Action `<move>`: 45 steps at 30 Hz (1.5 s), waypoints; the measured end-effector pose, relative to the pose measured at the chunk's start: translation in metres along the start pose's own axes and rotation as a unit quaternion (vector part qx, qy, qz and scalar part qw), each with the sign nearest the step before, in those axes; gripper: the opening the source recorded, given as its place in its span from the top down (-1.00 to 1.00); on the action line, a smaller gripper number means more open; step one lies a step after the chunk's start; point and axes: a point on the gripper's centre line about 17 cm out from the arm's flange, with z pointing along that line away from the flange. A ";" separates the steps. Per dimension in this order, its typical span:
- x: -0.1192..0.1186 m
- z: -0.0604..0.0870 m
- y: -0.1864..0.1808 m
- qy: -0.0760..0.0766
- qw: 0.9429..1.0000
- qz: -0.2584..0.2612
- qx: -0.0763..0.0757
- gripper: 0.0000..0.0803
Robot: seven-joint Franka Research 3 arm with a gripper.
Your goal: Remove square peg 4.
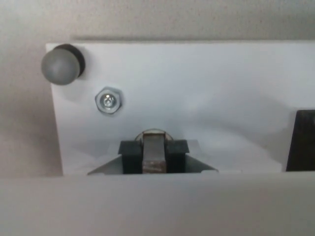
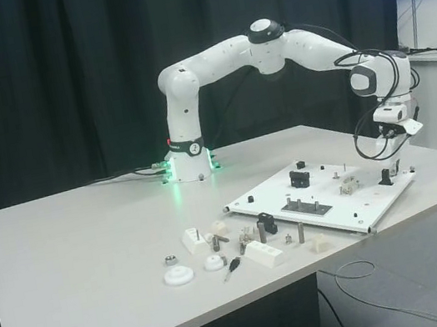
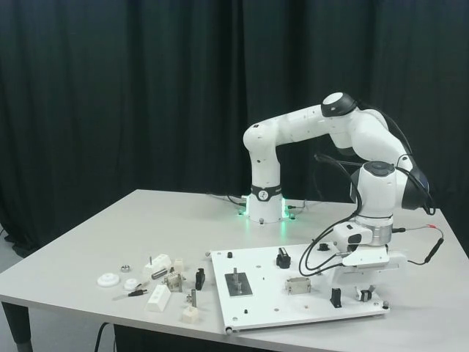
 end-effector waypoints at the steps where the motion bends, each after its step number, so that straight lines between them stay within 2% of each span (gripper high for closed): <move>1: 0.000 0.000 0.000 0.000 1.000 -0.001 0.000 0.76; 45: 0.000 0.000 0.000 0.000 0.999 -0.049 0.000 0.75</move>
